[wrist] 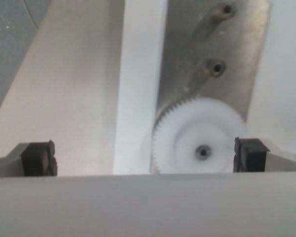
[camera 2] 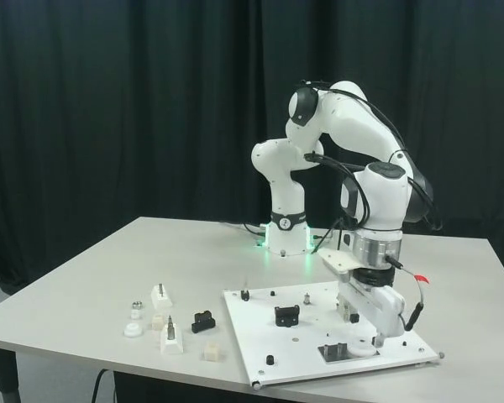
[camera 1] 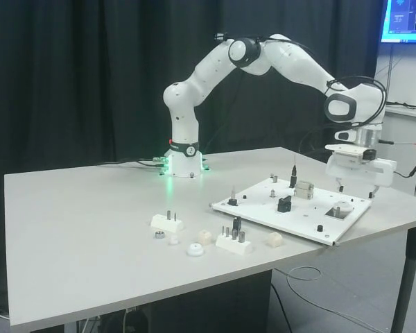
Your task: Pick medium gear.
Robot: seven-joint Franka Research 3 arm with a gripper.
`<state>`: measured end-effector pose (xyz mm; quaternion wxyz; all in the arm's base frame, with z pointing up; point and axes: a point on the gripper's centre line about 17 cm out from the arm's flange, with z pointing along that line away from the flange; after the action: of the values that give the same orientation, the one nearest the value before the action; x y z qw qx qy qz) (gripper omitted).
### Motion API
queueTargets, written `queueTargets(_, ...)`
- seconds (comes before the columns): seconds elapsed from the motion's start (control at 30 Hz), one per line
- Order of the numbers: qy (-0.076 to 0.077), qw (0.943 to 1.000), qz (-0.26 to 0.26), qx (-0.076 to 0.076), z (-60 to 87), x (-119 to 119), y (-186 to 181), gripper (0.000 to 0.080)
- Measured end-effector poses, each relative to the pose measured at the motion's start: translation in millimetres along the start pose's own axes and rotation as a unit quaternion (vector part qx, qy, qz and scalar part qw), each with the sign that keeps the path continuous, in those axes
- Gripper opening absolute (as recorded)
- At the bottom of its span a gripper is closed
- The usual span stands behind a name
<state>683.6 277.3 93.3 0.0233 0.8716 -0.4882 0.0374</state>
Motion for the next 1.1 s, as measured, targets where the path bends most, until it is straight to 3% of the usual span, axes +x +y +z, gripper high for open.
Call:
queueTargets(0.27, 0.001, 0.9999, -0.002, -0.013, -6.7, 6, 8, 0.08)
queueTargets(1.1, 0.001, 0.9991, -0.004, -0.041, 0.2, 19, 27, 0.08)
